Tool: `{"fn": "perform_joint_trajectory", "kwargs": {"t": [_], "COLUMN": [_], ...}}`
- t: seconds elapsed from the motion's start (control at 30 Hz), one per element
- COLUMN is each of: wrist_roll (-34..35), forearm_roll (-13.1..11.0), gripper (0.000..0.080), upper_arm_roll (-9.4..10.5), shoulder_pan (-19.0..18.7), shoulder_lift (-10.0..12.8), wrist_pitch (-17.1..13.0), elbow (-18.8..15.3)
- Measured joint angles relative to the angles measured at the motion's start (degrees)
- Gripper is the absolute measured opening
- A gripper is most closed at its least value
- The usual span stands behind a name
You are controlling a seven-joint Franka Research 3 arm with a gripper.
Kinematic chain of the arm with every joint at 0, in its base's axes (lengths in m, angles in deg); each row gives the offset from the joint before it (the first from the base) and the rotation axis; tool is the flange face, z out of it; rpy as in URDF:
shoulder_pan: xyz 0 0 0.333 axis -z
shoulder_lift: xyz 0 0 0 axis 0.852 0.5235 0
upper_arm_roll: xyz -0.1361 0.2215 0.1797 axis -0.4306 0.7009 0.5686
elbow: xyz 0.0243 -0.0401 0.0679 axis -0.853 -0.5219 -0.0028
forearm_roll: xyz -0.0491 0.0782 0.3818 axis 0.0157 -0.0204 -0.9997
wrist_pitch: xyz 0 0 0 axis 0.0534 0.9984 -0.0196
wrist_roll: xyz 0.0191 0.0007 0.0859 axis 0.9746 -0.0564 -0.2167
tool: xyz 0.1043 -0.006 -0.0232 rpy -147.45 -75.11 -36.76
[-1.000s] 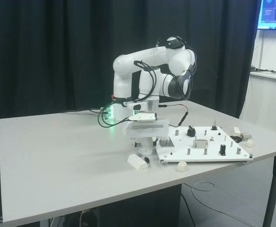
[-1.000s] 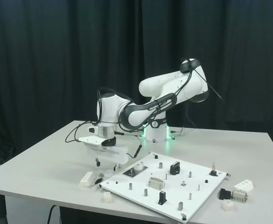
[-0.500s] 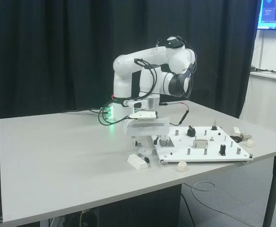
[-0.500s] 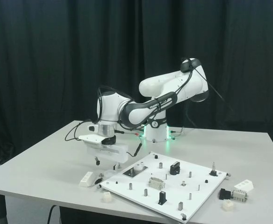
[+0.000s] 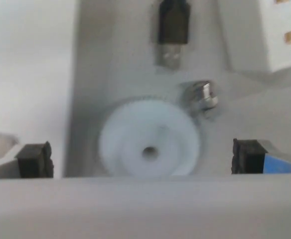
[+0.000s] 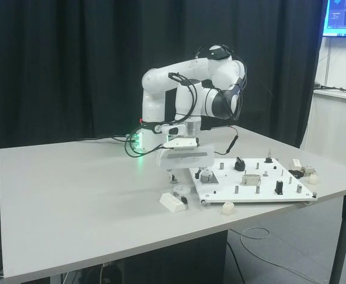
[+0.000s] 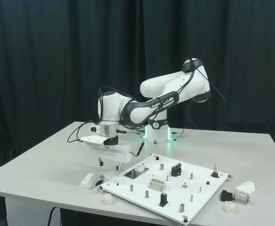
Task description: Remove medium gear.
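**Inspector A:** We find the gripper [image 5: 140, 158] with fingers spread, empty, above the medium gear [image 5: 149, 139], which lies flat on the grey tabletop [image 6: 72, 183] beside the white board [image 7: 175, 195].

**Inspector B:** Agreed. We judge the gear already off its peg; a straight vertical retreat would avoid disturbing it. It looks like white moulded plastic, round, fine-toothed, with a raised hub and centre bore. A black USB plug [image 5: 174, 30] lies near.
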Motion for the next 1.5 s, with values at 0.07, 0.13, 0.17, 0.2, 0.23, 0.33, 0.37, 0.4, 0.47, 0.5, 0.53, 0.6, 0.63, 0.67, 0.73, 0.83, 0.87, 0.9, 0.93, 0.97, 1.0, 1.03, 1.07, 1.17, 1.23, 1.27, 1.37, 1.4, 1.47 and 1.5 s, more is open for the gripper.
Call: {"fn": "perform_joint_trajectory", "kwargs": {"t": [0.07,0.13,0.17,0.2,0.23,0.33,0.37,0.4,0.47,0.5,0.53,0.6,0.63,0.67,0.73,0.83,0.87,0.9,0.93,0.97,1.0,1.03,1.07,1.17,1.23,1.27,1.37,1.4,1.47,1.5], "wrist_roll": [0.6,1.2,1.5,1.9,2.4,3.9,4.4,4.9,5.9,6.5,7.0,8.2,8.7,9.1,9.8,10.6,10.8,11.2,11.5,11.9,12.1,12.3,12.5,13.2,13.7,13.9,14.2,14.3,14.3,14.3], "forearm_roll": [0.1,0.2,0.3,0.4,0.5,1.1,1.2,1.3,1.4,1.4,1.4,1.4,1.5,1.5,1.5,1.5,1.5,1.5,1.5,1.5,1.5,1.5,1.5,1.5,1.5,1.5,1.5,1.5,1.5,1.4], "gripper": [0.0800,0.0800,0.0800,0.0800,0.0800,0.0800,0.0800,0.0800,0.0800,0.0800,0.0800,0.0800,0.0800,0.0800,0.0800,0.0800,0.0800,0.0800,0.0800,0.0800,0.0800,0.0800,0.0800,0.0800,0.0800,0.0800,0.0800,0.0800,0.0800,0.0800], "upper_arm_roll": [-0.38,-0.91,-1.16,-1.40,-1.65,-2.32,-2.52,-2.72,-3.05,-3.18,-3.29,-3.45,-3.49,-3.51,-3.52,-3.51,-3.51,-3.51,-3.49,-3.47,-3.44,-3.39,-3.32,-3.04,-2.77,-2.64,-2.19,-2.05,-1.76,-1.60], "shoulder_pan": [-0.4,-1.0,-1.4,-1.7,-2.1,-3.3,-3.7,-4.2,-5.2,-5.6,-6.1,-7.0,-7.5,-8.0,-8.9,-10.1,-10.4,-10.8,-11.1,-11.4,-11.7,-12.1,-12.3,-13.0,-13.3,-13.5,-13.8,-13.9,-14.1,-14.2], "shoulder_lift": [0.0,0.0,0.0,0.0,0.1,0.3,0.4,0.5,0.6,0.7,0.7,0.7,0.7,0.7,0.7,0.7,0.7,0.7,0.7,0.7,0.7,0.7,0.7,0.7,0.8,0.8,0.8,0.8,0.8,0.9], "wrist_pitch": [1.2,2.5,3.1,3.7,4.3,5.8,6.2,6.6,7.1,7.2,7.3,7.5,7.5,7.5,7.5,7.4,7.4,7.3,7.2,7.0,6.9,6.6,6.4,5.7,5.1,4.9,4.0,3.8,3.4,3.1], "elbow": [-0.1,-0.3,-0.4,-0.5,-0.6,-0.9,-1.0,-1.1,-1.5,-1.7,-1.9,-2.3,-2.5,-2.8,-3.2,-3.8,-4.0,-4.2,-4.3,-4.5,-4.6,-4.8,-4.9,-5.1,-5.2,-5.2,-5.4,-5.5,-5.7,-5.8]}}
